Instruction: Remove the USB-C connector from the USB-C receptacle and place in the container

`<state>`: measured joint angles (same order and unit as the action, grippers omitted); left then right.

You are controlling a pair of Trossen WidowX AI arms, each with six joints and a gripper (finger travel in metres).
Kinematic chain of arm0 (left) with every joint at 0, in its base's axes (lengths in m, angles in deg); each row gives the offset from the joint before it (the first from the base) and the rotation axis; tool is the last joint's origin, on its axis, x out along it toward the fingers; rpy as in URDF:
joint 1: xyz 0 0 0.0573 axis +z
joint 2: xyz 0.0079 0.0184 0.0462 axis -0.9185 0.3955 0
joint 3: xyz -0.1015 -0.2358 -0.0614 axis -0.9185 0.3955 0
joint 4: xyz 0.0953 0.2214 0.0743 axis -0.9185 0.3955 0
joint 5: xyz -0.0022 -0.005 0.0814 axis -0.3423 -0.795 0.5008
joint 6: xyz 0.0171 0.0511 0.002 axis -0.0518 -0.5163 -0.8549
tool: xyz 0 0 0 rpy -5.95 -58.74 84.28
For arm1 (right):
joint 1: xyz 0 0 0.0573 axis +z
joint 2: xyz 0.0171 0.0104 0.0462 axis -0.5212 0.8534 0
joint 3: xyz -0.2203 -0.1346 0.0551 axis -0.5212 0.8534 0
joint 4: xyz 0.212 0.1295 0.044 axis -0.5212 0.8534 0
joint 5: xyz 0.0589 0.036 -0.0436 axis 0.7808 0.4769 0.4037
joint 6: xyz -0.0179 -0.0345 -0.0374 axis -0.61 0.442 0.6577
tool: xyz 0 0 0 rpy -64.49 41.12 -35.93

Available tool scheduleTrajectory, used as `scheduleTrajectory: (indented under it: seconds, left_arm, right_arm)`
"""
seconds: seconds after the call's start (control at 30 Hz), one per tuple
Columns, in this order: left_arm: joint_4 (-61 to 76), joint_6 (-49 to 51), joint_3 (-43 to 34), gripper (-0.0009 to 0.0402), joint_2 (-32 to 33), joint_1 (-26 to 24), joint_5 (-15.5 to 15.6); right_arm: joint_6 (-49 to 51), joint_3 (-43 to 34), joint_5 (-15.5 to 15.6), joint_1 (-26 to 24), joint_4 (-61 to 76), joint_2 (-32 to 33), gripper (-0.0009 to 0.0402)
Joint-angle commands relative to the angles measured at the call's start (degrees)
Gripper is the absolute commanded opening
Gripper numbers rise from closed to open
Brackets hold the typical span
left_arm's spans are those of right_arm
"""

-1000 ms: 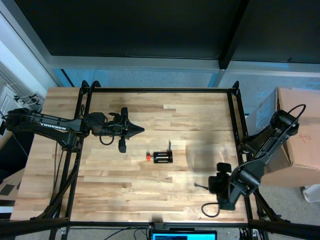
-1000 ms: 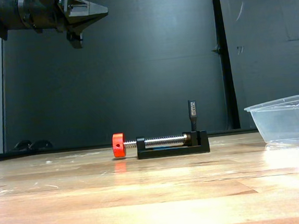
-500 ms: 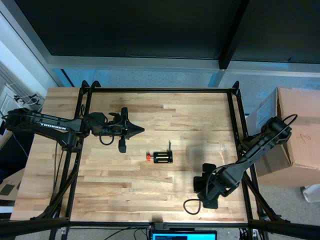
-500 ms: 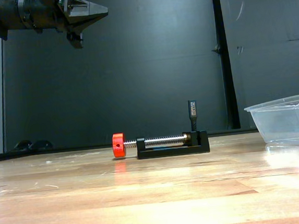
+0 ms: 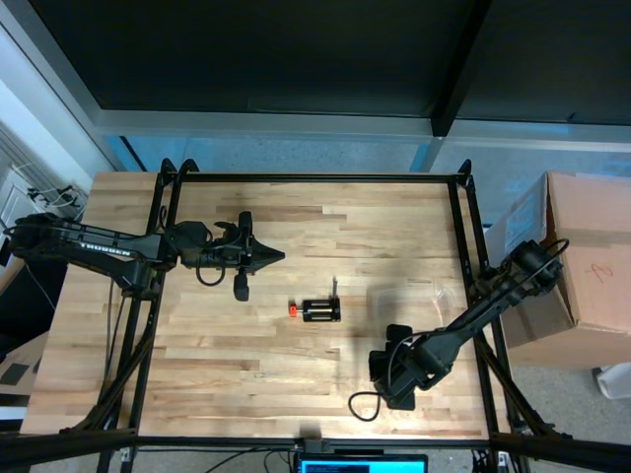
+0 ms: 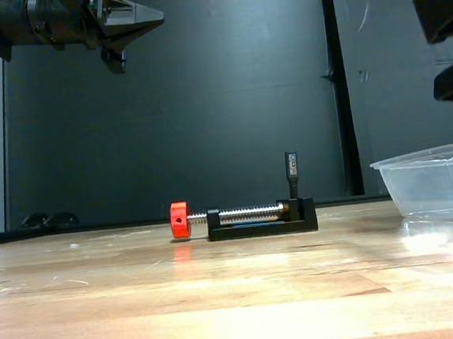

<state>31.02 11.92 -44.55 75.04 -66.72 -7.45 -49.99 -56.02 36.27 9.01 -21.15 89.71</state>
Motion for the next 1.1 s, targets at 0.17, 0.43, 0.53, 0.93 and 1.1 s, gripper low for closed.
scheduleTrajectory:
  seconds: [0.17, 0.43, 0.53, 0.93, 1.1]
  left_arm:
    - [0.0, 0.0, 0.0, 0.0000, 0.0, 0.0, 0.0]
    - [0.0, 0.0, 0.0, 0.0000, 0.0, 0.0, 0.0]
    - [0.0, 0.0, 0.0, 0.0000, 0.0, 0.0, 0.0]
    - [0.0, 0.0, 0.0, 0.0000, 0.0, 0.0, 0.0]
    - [0.0, 0.0, 0.0, 0.0000, 0.0, 0.0, 0.0]
  right_arm:
    - [0.3, 2.7, 0.0, -0.6, -3.2, 0.0, 0.0187]
    - [0.5, 4.5, -0.2, -0.6, -4.7, 0.0, 0.0168]
    - [0.5, 5.0, -0.2, -0.5, -4.9, 0.0, 0.0153]
    - [0.3, 5.1, -0.2, -0.5, -5.2, 0.0, 0.0060]
    - [0.3, 5.1, -0.2, -0.5, -5.3, 0.0, 0.0004]
